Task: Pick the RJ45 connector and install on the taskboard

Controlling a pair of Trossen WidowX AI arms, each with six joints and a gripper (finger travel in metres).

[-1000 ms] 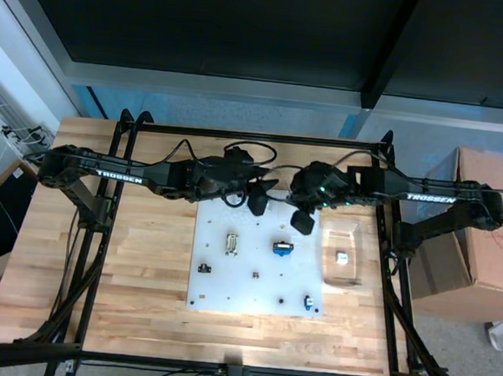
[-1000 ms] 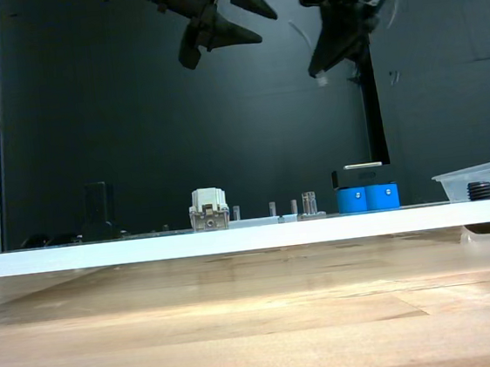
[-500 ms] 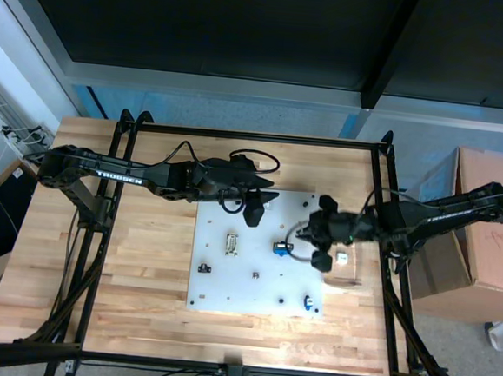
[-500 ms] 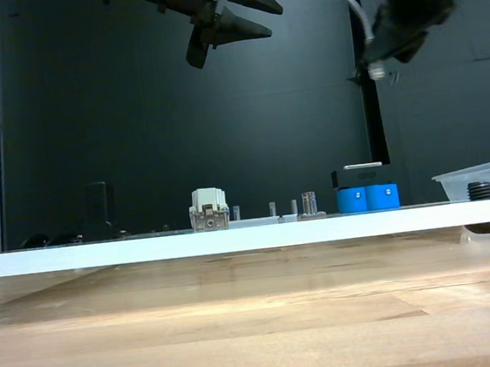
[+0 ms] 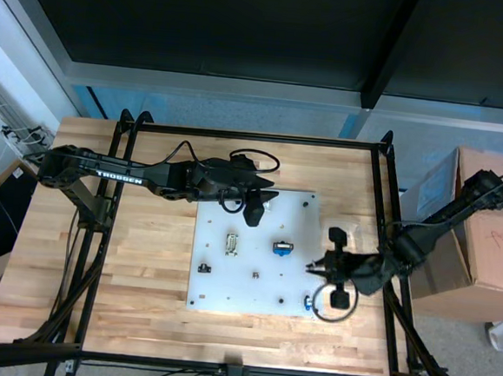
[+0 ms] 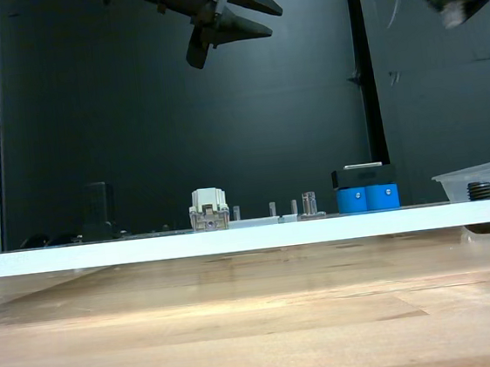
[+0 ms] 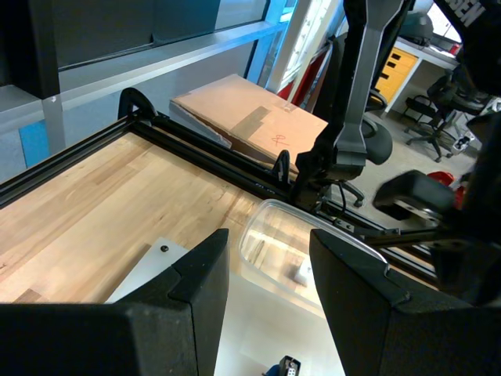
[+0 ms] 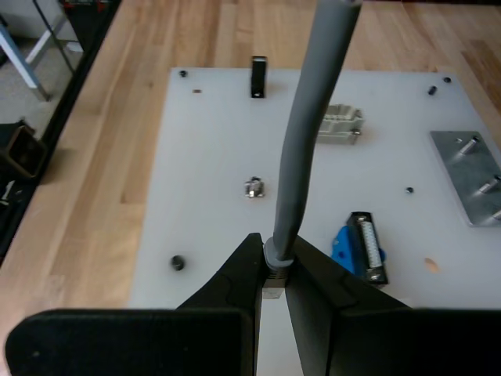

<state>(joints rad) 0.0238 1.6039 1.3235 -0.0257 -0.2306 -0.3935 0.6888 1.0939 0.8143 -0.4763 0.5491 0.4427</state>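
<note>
The right gripper (image 8: 274, 268) is clenched on the RJ45 connector (image 8: 272, 278), in the air above the taskboard (image 8: 219, 157), clear of its seat. Its long axis follows the fingers, and its grey cable (image 8: 309, 133) runs out beyond the fingertips. The left gripper (image 5: 263, 206) hangs released over the board's far edge.

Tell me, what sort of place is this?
Likely a robotics lab: left gripper open high over a white task board, right gripper shut on a cabled RJ45 connector by its right edge.
</note>
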